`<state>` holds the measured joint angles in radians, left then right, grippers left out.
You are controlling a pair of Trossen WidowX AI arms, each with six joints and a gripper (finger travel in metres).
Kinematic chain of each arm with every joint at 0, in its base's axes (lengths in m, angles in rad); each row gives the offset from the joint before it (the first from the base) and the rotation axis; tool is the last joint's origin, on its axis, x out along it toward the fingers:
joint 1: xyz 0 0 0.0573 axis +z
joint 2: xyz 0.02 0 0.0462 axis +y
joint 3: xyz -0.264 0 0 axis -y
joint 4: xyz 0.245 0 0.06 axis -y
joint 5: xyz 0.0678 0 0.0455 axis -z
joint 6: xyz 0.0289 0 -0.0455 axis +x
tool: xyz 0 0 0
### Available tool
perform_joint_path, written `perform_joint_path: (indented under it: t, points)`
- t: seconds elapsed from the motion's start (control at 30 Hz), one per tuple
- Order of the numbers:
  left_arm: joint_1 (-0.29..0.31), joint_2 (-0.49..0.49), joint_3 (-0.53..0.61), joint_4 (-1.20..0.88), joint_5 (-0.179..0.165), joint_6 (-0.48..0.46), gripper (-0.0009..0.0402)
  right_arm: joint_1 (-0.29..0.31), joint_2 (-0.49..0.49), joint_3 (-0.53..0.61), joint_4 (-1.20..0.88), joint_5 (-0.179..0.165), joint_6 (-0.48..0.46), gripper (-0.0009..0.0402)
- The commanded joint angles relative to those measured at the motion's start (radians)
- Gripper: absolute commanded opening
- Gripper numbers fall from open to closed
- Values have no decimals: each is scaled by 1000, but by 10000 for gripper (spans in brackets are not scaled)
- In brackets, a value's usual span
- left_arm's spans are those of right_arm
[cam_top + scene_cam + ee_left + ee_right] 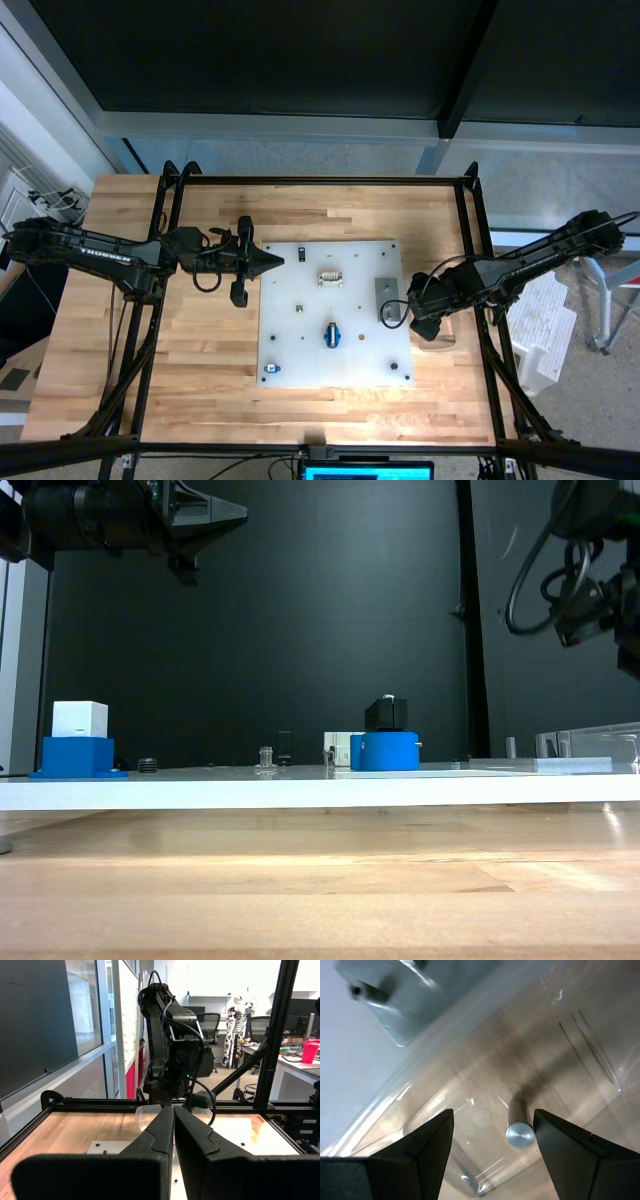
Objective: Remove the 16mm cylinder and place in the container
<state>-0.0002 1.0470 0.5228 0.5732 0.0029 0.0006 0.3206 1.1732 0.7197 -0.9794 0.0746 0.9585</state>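
Observation:
The 16mm cylinder (518, 1122), a short grey metal peg, lies on the floor of the clear container (580, 1060), untouched. My right gripper (492, 1115) hangs open just above it, one finger to each side of the peg. In the high view the right gripper (420, 320) is over the container (443, 342), which stands off the white board's right edge. My left gripper (265, 262) is shut on nothing, raised high at the board's left side, pointing right (173, 1120).
The white board (300, 340) carries a flat grey block (387, 297) beside the container, a blue-and-black fitting (331, 335), a beige connector (330, 276) and a blue-and-white block (78, 742). A black frame rail (478, 240) runs close behind the right arm.

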Motion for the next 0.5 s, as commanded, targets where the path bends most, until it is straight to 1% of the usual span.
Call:
perform_joint_path:
  t: [0.03, 0.23, 0.5]
  points:
    - [0, 0, 0, 0, 0, 0, 0, 0, -1, 42, -42, 3, -3, 213]
    - [0, 0, 0, 0, 0, 0, 0, 0, -1, 93, -80, 3, -7, 205]
    - [0, 0, 0, 0, 0, 0, 0, 0, -1, 102, -86, 3, -10, 204]
